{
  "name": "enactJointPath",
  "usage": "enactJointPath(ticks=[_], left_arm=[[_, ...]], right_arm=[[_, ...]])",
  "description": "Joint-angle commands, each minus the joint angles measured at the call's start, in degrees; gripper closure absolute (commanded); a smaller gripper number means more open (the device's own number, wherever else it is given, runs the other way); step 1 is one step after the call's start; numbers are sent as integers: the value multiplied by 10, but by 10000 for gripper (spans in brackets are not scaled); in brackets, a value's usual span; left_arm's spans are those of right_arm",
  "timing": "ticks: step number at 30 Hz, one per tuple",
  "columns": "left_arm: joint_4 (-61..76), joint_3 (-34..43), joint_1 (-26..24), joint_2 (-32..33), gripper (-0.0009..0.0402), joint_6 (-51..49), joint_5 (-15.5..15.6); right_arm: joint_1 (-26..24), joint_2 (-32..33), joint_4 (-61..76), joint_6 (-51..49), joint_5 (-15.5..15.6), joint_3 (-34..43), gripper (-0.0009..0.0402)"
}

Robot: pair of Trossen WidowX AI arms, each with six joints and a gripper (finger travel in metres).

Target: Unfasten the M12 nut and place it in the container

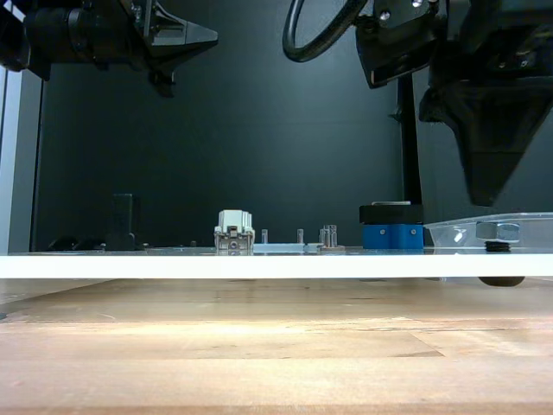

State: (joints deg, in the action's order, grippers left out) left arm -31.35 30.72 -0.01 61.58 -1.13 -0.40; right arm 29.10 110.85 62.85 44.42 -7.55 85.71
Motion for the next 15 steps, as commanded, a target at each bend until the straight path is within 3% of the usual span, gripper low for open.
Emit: enactJointPath(ticks=[1, 6, 9, 15], left_arm=[[0, 0, 0, 0, 393, 0, 0], [0, 0, 0, 0, 393, 0, 0], [0, 0, 0, 0, 393, 0, 0], [0, 0, 0, 0, 393, 0, 0]], right_arm=[[1, -10, -4, 0, 36, 0, 393], [1, -16, -5, 26, 57, 7, 393], [1, -18, -5, 105, 56, 16, 387], [1, -18, -3, 299, 64, 33, 309]])
